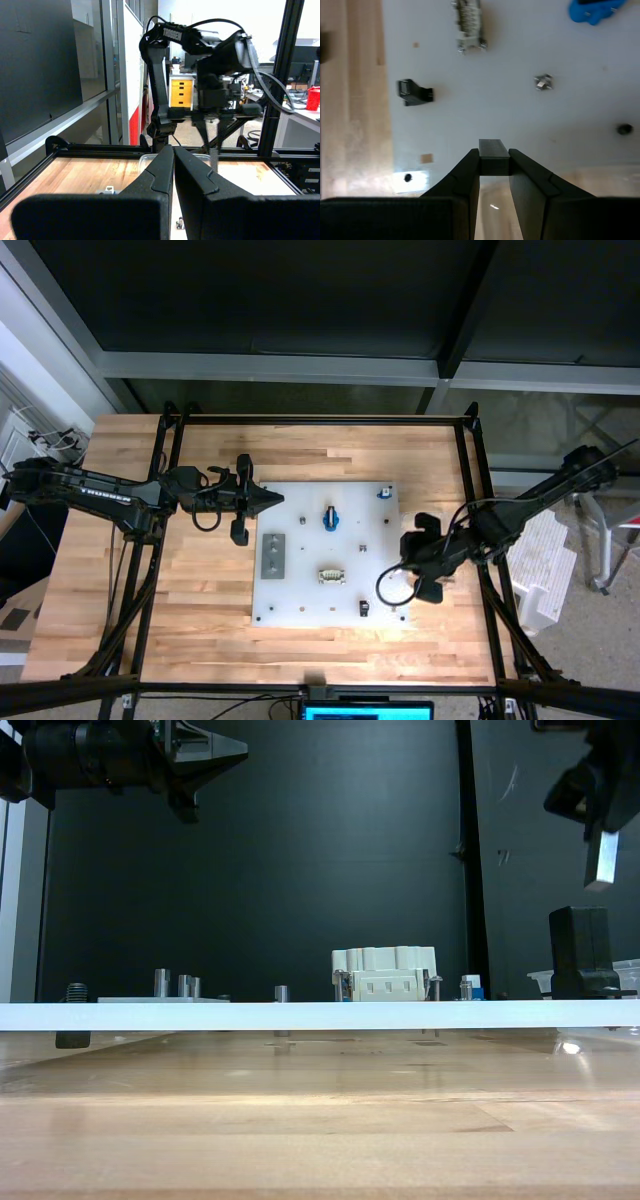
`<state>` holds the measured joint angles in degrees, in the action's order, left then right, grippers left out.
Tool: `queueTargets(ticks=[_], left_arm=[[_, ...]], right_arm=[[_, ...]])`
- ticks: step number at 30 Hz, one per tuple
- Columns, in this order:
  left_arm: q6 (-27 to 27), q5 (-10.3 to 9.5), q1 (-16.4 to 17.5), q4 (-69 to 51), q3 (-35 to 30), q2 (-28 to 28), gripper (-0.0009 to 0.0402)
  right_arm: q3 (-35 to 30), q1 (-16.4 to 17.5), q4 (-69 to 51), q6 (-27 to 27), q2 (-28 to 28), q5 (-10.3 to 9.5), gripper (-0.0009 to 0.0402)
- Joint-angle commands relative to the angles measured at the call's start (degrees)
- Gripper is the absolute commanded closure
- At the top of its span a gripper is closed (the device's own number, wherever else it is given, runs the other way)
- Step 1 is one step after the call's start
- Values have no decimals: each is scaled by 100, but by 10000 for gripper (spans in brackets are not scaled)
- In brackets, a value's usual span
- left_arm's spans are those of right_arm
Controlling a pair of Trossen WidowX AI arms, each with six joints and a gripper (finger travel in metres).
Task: Remove the 16mm bar from the taskboard and place in the container
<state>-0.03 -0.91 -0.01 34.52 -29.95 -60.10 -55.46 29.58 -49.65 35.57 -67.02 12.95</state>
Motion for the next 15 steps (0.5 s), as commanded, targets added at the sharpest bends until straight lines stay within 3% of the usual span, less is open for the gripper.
queueTargets(ticks=[1, 7, 10, 15], left_arm=[[0, 0, 2, 2, 0, -2, 393], [0, 0, 0, 2, 0, -2, 393], [0, 0, 2, 2, 0, -2, 393], [0, 0, 2, 2, 0, -2, 393]], right_arm=[[326, -20, 57, 0, 372, 116, 387], [960, -22, 81, 105, 1010, 125, 387], [1320, -24, 177, 166, 1272, 273, 387], [1967, -24, 509, 170, 1692, 260, 387]])
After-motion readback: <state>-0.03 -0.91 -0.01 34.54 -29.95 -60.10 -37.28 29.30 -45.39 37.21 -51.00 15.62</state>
